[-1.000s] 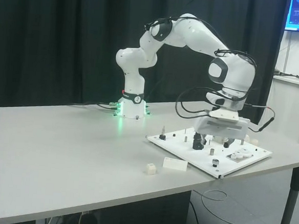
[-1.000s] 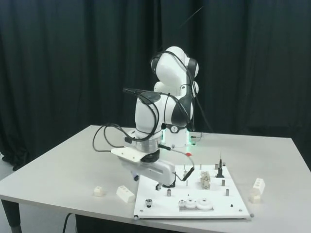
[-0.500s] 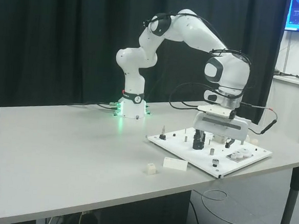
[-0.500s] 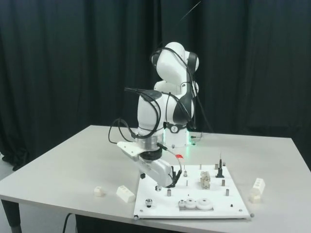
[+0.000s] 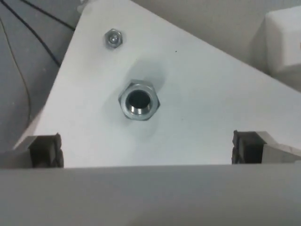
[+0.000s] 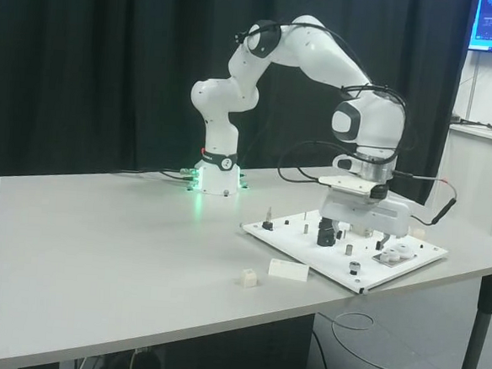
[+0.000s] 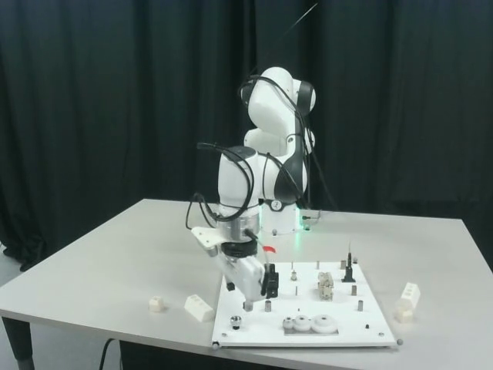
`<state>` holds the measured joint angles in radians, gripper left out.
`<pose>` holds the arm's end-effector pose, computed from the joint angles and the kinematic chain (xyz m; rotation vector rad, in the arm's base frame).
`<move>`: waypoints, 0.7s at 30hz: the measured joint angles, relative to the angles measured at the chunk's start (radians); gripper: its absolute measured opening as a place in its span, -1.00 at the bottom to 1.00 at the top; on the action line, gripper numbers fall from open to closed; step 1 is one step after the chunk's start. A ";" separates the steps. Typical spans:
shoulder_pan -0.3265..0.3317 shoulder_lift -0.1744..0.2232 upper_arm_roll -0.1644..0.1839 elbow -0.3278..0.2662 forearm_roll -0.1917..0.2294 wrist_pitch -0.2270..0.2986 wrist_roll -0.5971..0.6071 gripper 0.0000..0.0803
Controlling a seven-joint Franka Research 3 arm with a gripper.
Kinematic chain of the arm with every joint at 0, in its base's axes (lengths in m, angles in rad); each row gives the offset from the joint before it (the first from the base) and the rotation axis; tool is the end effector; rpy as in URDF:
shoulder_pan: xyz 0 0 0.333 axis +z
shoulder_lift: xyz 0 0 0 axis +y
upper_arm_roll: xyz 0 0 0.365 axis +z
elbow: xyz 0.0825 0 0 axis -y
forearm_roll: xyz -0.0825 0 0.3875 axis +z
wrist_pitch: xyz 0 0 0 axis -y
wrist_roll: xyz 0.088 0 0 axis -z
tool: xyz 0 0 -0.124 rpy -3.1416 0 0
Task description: Remove bolt 4.
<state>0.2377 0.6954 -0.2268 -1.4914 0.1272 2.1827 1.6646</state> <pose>0.7480 0.0468 0.2889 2.0930 -2.3211 0.0616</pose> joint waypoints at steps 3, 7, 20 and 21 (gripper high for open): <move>0.001 0.000 0.000 -0.006 0.005 0.016 0.064 0.99; 0.002 0.000 0.000 -0.015 0.005 0.037 0.155 0.99; 0.004 0.008 -0.005 -0.037 0.004 0.098 0.312 0.99; 0.004 0.009 -0.005 -0.038 0.004 0.103 0.314 0.99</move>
<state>0.2420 0.7042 -0.2320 -1.5290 0.1314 2.2859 1.9785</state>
